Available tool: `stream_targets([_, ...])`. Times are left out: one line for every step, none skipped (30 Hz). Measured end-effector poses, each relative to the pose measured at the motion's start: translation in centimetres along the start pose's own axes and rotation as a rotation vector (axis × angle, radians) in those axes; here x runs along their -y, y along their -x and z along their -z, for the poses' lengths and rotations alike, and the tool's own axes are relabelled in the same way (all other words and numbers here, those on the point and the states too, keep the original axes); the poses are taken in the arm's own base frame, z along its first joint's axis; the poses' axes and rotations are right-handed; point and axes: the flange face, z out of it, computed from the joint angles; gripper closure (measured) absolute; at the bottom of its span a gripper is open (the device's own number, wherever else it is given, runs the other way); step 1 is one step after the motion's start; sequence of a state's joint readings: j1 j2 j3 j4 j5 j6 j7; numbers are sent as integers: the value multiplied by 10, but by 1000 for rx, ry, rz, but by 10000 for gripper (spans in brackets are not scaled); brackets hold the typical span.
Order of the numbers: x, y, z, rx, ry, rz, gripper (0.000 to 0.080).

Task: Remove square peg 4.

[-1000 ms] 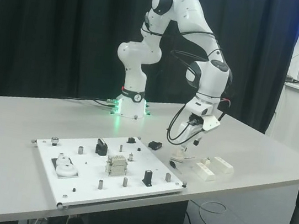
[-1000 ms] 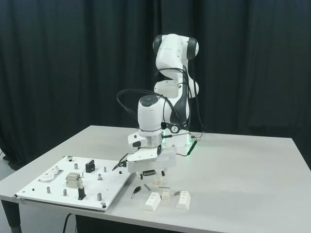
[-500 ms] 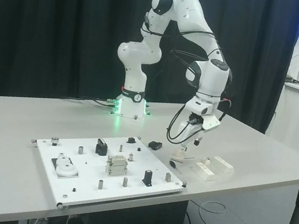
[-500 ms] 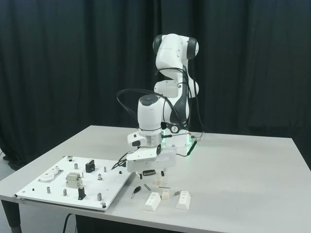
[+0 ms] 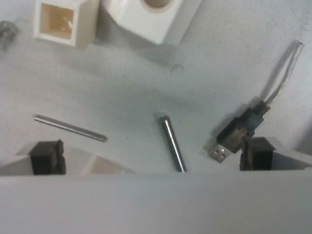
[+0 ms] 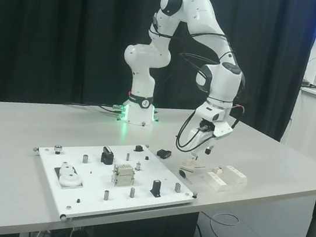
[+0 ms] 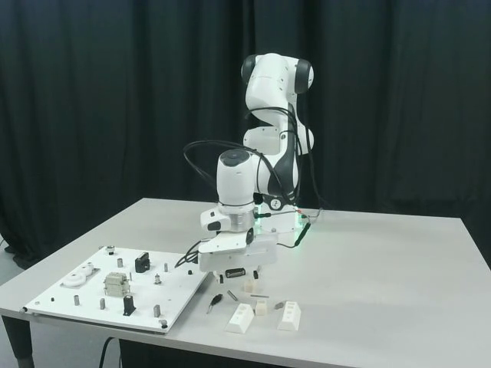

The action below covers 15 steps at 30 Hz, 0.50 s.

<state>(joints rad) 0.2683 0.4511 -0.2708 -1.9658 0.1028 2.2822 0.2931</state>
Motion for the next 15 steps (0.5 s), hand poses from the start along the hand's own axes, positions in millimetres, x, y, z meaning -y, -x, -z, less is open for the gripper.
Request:
stream_targets([0, 0, 0, -1, 0, 0, 3])
stream_targets([0, 0, 0, -2, -1, -1, 3])
stream_targets([0, 0, 0, -3, -1, -1, 3])
stream_targets([-1, 0, 0, -3, -1, -1, 3])
stream_targets([-1, 0, 0, -4, -1, -1, 3])
stream_targets([-1, 0, 0, -4, -1, -2, 3])
stream_targets([-1, 0, 0, -4, -1, -2, 3])
stream_targets([-1, -1, 0, -5, -1, -2, 3])
stream_targets([-1, -1, 0, -5, -1, -3, 3])
stream_targets([-1, -1, 0, -5, -1, -3, 3])
stream_targets([-2, -1, 0, -5, -1, -4, 3])
stream_targets([-2, -1, 0, -6, -1, -4, 3])
stream_targets([-2, -1, 0, -6, -1, -6, 3])
stream_targets([-2, -1, 0, -6, -1, -8, 3])
stream_targets([-2, -1, 0, -7, -2, -10, 3])
